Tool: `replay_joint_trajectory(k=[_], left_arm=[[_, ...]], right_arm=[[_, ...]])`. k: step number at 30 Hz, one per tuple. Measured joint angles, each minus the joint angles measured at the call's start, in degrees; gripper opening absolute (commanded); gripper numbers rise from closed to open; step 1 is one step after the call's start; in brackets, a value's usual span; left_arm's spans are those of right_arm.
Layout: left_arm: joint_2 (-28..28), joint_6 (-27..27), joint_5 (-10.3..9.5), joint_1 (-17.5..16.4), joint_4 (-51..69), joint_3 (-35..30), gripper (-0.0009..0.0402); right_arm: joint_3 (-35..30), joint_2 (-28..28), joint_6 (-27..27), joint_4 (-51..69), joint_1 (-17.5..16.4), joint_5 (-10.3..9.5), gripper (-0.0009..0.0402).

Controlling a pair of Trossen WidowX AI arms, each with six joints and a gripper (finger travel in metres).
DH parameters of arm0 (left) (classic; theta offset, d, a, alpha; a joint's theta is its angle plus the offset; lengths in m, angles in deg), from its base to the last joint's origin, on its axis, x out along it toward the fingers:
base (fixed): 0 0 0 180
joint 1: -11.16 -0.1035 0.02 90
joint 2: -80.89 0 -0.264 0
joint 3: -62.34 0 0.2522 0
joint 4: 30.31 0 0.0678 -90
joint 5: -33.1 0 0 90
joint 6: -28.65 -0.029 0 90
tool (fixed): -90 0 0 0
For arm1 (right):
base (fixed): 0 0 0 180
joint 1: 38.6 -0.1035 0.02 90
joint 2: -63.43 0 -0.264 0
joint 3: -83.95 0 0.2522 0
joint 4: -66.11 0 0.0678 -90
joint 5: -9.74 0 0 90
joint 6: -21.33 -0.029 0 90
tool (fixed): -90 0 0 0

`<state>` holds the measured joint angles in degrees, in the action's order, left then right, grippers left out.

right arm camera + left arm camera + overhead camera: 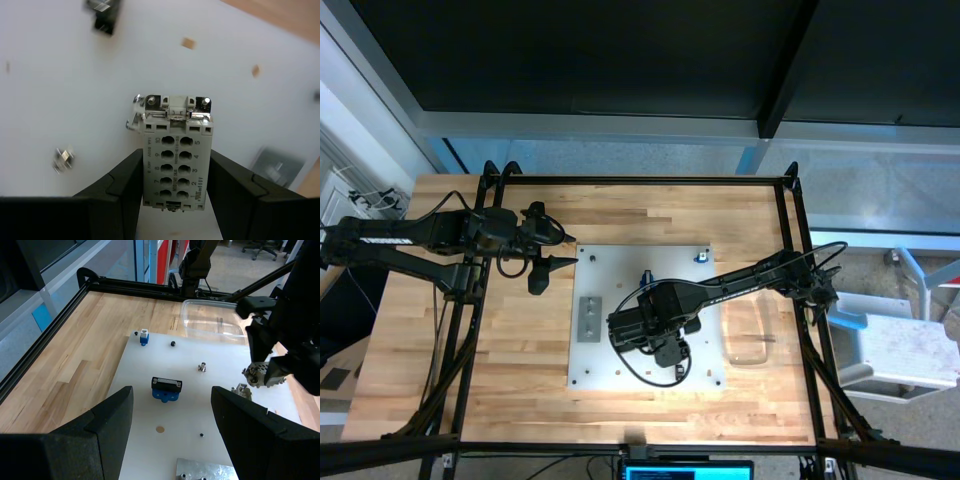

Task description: Pick the HAN10E connector and install in the HAN10E hub

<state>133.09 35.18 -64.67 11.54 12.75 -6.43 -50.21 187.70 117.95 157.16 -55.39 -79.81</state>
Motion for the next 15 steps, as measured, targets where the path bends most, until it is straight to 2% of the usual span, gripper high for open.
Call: replay_joint_trajectory(k=[6,15], left_arm=[[0.00,0.00,0.00,0.00,0.00,0.00,0.0215],[0.00,0.02,0.00,0.00,0.00,0.00,0.0215]], right_arm=[[0.02,0.00,21.07,-0.02,0.02,0.00,0.0037],[0.02,0.00,46.99,-0.09,0.11,-0.02,0.0037]])
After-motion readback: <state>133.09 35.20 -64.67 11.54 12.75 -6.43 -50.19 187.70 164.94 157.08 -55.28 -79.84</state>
